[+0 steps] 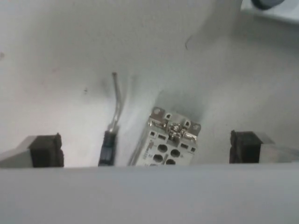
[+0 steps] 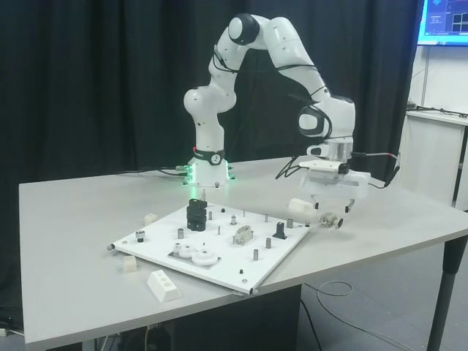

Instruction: Remove D-SUB.

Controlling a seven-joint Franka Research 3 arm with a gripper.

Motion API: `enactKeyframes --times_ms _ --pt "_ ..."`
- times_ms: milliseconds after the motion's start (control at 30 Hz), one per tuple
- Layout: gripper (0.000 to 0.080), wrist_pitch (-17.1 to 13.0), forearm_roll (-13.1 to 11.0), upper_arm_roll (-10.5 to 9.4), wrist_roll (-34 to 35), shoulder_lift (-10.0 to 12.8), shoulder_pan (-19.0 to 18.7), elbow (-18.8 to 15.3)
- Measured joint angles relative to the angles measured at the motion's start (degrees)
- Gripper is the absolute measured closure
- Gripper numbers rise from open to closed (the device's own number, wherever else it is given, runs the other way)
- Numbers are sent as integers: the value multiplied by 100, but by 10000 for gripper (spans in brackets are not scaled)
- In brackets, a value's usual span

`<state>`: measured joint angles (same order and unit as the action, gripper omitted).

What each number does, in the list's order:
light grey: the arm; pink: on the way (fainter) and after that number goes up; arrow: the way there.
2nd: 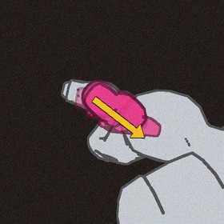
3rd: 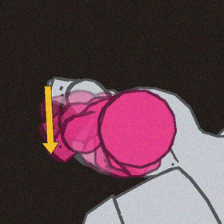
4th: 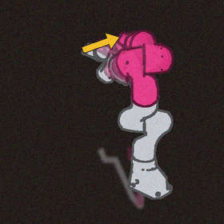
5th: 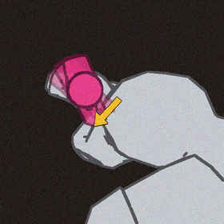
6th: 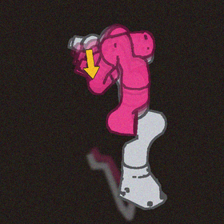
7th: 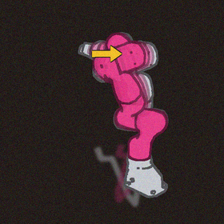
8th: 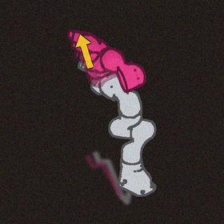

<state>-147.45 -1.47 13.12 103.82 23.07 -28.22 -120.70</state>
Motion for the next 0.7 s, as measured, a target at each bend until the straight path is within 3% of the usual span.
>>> enactKeyframes --times_ms 300,700 --pt "6 455 235 40 34 -324 19 100" --pt "3 822 444 45 47 -452 101 247"
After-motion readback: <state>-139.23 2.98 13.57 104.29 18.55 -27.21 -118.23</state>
